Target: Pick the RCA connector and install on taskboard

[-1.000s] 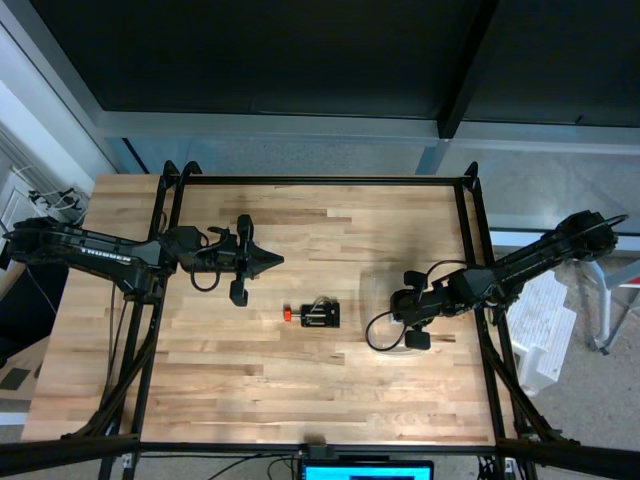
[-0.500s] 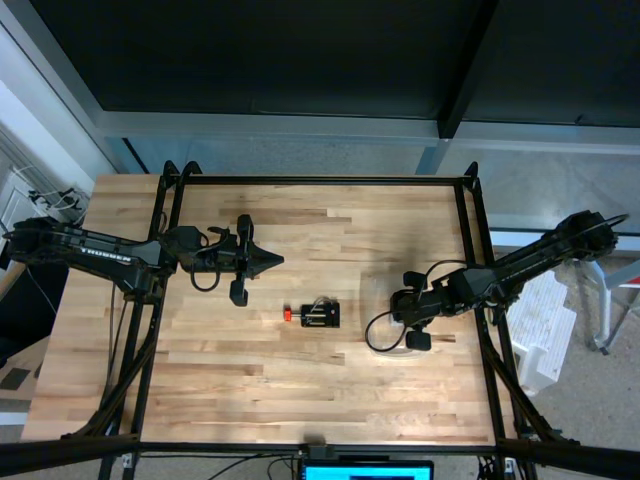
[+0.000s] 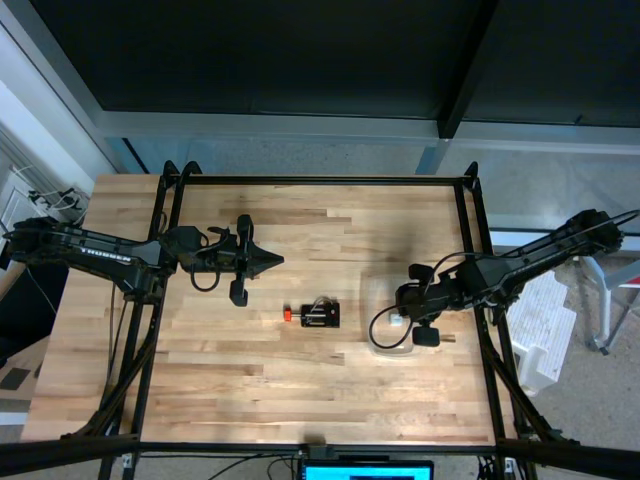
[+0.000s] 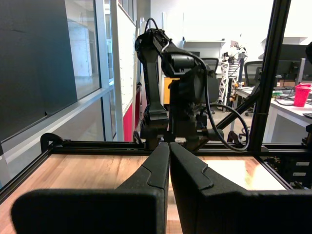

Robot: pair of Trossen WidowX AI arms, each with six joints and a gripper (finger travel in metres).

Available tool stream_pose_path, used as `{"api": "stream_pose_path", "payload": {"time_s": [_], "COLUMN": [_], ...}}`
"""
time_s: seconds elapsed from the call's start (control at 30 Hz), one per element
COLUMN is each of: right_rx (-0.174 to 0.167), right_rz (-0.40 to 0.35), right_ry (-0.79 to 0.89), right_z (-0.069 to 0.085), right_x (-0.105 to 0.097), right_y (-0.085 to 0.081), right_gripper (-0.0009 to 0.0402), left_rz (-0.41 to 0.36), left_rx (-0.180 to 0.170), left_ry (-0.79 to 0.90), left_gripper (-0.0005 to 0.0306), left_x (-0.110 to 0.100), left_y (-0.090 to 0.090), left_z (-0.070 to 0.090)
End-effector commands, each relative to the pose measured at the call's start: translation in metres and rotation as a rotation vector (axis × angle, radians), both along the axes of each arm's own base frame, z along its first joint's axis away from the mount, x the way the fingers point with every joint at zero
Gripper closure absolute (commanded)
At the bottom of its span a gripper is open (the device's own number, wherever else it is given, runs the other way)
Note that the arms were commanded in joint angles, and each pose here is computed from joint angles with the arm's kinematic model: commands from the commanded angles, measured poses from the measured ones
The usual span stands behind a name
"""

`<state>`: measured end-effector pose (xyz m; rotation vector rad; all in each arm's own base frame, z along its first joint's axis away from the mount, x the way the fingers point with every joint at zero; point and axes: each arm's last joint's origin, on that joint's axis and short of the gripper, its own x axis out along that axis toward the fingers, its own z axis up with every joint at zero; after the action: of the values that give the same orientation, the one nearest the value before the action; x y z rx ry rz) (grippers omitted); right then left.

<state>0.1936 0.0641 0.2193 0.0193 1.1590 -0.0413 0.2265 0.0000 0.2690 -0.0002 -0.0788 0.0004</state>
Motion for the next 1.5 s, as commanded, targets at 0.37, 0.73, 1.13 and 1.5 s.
{"api": "stream_pose_path", "payload": {"time_s": [0.37, 0.73, 1.13, 1.5], "right_rx": [0.005, -0.014, -0.029, -0.027], "right_rz": [-0.006, -0.043, -0.052, -0.041], "right_ry": [-0.010, 0.030, 0.066, 0.055], "right_z": [0.026, 0.031, 0.030, 0.024], "right_x": [0.003, 0.037, 0.090, 0.127], "right_y": [0.001, 0.000, -0.001, -0.003], "right_gripper": [0.0389, 0.0389, 0.0389, 0.0389], "left_rz": [0.000, 0.000, 0.000, 0.000], "left_rx": [0.000, 0.000, 0.000, 0.000], "left_ry": [0.000, 0.000, 0.000, 0.000], "left_gripper": [0.0300, 0.0300, 0.0300, 0.0300], "left_x": [0.000, 0.000, 0.000, 0.000], "left_y": [0.000, 0.000, 0.000, 0.000], "left_z": [0.000, 0.000, 0.000, 0.000]}}
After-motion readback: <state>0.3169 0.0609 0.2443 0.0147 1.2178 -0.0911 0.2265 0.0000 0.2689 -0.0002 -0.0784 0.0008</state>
